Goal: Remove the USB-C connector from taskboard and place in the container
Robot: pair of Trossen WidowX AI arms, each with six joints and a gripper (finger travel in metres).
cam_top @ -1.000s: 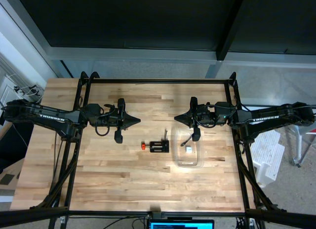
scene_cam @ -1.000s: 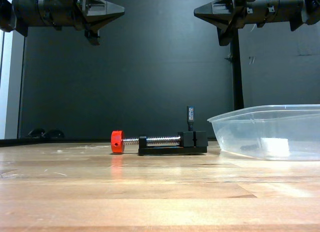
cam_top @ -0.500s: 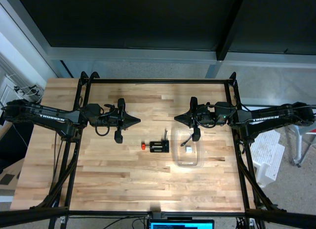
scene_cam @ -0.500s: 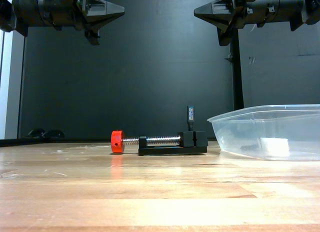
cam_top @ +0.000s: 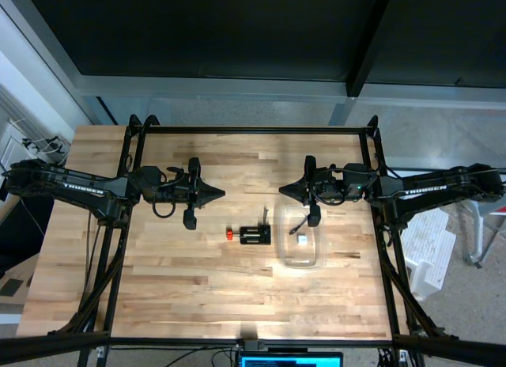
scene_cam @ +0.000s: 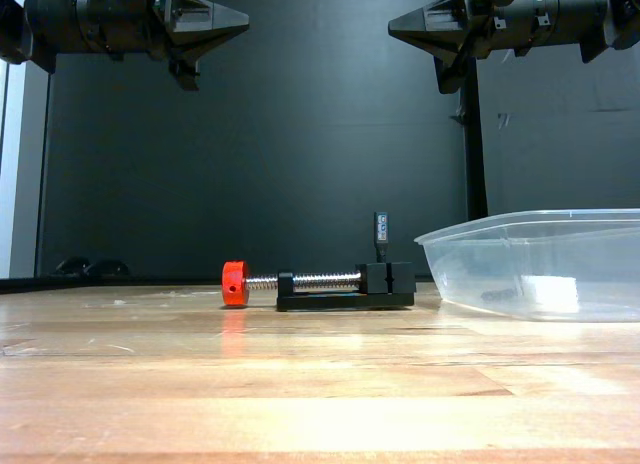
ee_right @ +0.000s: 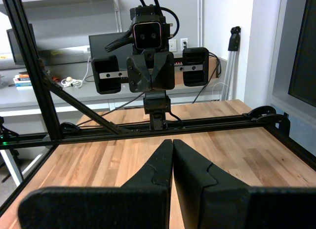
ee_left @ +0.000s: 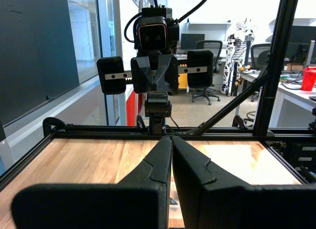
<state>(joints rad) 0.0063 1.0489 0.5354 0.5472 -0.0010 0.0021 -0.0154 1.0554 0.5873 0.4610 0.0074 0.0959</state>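
Nothing's changing: left gripper [cam_top: 220, 194] and right gripper [cam_top: 283, 190] are hovering pinched together above mid-tabletop; connector [cam_top: 296, 225] is lying in container [cam_top: 300, 266], so it's looking done.

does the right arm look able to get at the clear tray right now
Probably yes: the right gripper, shut, hangs high near the far end of the tray, with nothing between them. The left gripper, also shut, hangs high to the left of the clamp.

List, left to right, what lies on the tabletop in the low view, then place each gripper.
Knob → taskboard → container. Left gripper, shut, hangs high in line with the knob; right gripper, shut, hangs high in line with the taskboard's right end.
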